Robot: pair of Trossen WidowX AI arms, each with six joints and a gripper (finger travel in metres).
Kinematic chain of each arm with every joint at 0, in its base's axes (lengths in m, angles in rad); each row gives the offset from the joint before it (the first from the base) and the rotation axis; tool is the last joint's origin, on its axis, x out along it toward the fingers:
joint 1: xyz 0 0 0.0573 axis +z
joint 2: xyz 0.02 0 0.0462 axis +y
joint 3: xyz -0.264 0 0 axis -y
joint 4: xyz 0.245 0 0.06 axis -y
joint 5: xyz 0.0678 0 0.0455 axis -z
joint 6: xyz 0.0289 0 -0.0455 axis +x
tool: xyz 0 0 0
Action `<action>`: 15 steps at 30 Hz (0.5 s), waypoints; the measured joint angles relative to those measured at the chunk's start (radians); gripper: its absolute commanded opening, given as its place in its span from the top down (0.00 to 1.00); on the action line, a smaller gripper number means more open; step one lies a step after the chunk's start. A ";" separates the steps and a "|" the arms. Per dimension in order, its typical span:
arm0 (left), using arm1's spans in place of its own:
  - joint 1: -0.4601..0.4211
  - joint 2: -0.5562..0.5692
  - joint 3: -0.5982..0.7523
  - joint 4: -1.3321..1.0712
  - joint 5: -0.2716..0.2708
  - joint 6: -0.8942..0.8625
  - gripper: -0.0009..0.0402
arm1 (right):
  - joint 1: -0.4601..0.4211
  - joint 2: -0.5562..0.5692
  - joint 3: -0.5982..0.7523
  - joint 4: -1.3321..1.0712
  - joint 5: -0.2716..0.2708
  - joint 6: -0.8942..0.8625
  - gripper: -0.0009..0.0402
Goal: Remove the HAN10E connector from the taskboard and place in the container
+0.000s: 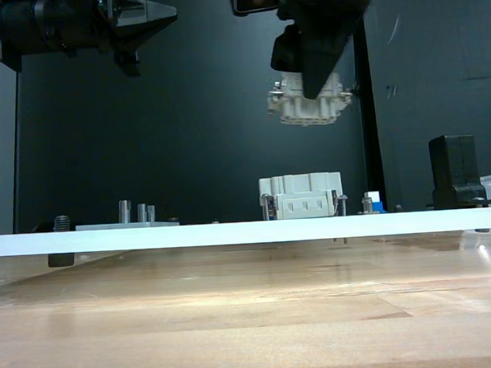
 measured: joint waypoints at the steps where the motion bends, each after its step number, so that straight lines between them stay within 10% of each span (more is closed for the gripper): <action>1: 0.000 0.000 0.000 0.000 0.000 0.000 0.98 | 0.004 -0.021 -0.021 0.006 0.000 -0.005 0.93; 15: 0.000 0.000 0.000 0.000 0.000 0.000 0.98 | 0.039 -0.410 -0.481 0.063 0.001 -0.005 0.93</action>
